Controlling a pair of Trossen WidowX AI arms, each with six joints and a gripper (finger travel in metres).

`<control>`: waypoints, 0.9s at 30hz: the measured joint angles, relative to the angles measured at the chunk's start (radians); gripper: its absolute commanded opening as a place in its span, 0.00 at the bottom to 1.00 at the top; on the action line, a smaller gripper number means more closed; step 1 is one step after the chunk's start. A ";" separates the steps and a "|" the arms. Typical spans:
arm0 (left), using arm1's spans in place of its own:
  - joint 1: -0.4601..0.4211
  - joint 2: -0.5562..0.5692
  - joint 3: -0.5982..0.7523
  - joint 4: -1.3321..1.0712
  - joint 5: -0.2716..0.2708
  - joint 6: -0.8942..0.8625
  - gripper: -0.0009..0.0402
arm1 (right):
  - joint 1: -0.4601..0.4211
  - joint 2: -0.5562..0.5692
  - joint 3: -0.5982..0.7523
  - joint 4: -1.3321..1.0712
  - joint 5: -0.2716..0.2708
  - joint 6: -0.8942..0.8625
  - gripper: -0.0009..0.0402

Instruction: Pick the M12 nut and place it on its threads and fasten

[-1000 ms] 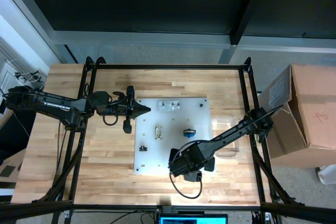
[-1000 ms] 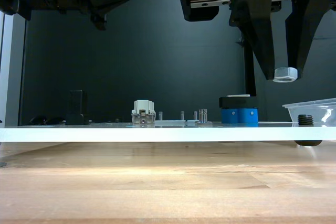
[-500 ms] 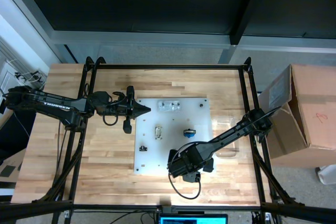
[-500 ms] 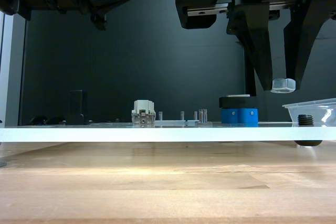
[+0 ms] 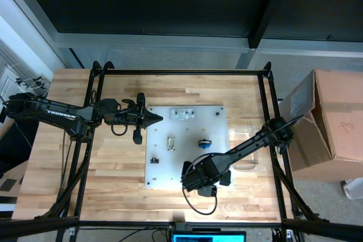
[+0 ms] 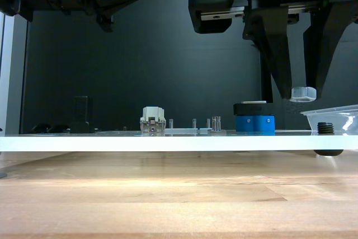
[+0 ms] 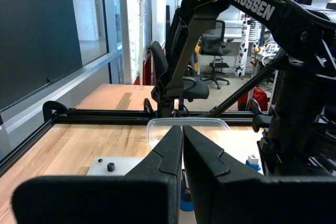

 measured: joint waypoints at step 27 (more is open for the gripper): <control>0.000 0.000 0.000 0.000 0.000 0.000 0.02 | 0.009 -0.003 -0.107 0.092 -0.092 0.002 0.07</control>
